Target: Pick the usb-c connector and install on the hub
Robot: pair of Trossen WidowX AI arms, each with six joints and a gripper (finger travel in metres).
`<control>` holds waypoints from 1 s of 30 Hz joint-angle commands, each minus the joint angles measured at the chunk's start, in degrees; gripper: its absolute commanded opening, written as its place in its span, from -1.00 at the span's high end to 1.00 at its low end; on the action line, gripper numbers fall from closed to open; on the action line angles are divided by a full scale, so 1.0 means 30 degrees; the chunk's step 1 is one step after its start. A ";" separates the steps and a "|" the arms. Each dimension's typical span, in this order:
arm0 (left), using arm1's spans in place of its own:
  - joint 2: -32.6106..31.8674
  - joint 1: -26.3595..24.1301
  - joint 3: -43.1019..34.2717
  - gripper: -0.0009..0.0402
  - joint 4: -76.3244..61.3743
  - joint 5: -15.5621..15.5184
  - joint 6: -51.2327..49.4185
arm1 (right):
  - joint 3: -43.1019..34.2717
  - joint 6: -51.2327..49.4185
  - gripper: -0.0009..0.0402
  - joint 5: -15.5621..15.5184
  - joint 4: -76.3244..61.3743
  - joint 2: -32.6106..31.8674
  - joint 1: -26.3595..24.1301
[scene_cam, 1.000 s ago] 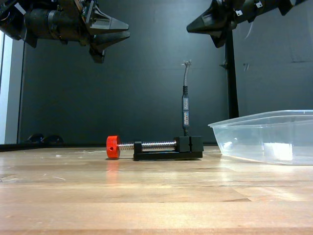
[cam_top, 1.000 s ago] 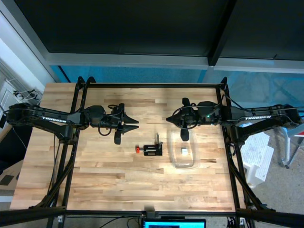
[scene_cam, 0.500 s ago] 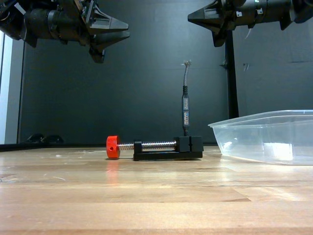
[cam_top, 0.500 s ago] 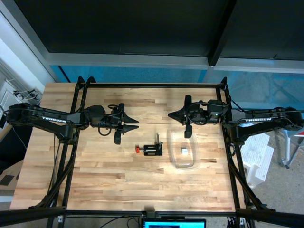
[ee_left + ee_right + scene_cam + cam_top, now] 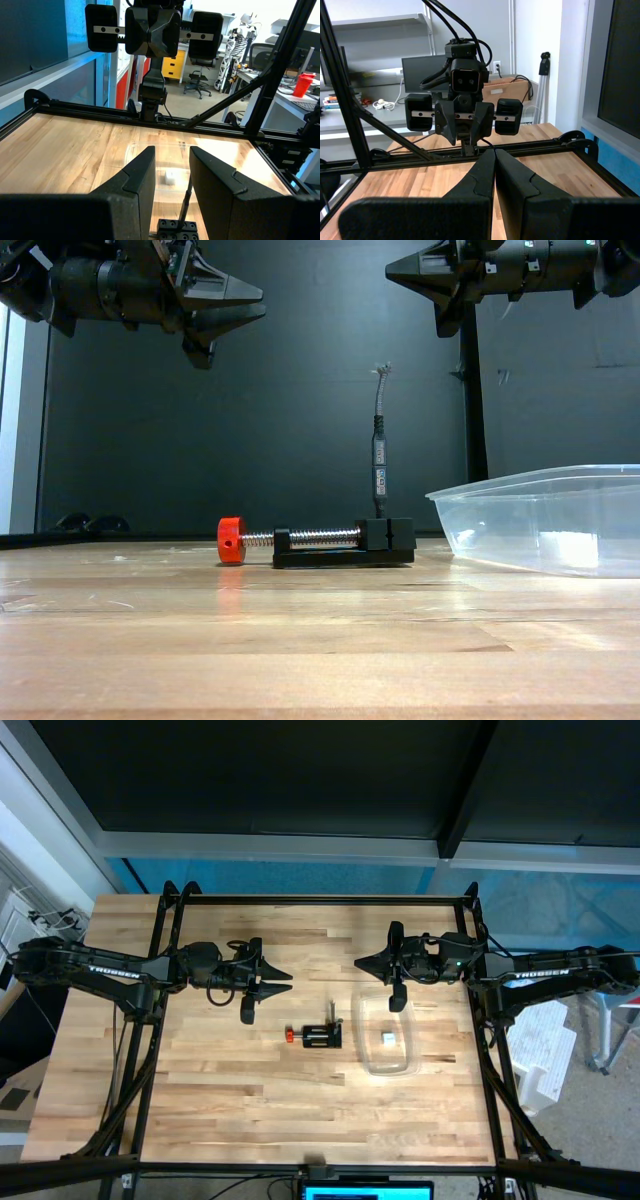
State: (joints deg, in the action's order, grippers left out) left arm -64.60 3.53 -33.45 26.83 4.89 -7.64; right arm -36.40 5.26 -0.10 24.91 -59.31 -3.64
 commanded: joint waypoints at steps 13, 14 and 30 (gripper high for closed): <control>0.0000 0.0000 0.0000 0.52 0.0007 0.0000 0.0000 | -0.0015 0.0015 0.96 0.0007 -0.0117 -0.0015 0.0015; 0.0000 0.0000 0.0000 0.52 0.0007 0.0000 0.0007 | -0.0015 0.0007 0.96 0.0000 -0.0109 -0.0015 0.0015; 0.0000 0.0000 0.0000 0.52 0.0007 0.0000 0.0000 | -0.0015 0.0138 0.96 -0.0488 -0.0066 -0.0015 0.0605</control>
State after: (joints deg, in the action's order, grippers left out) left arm -64.60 3.53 -33.45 26.85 4.86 -7.64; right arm -36.40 5.65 -1.54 24.73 -59.35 -2.11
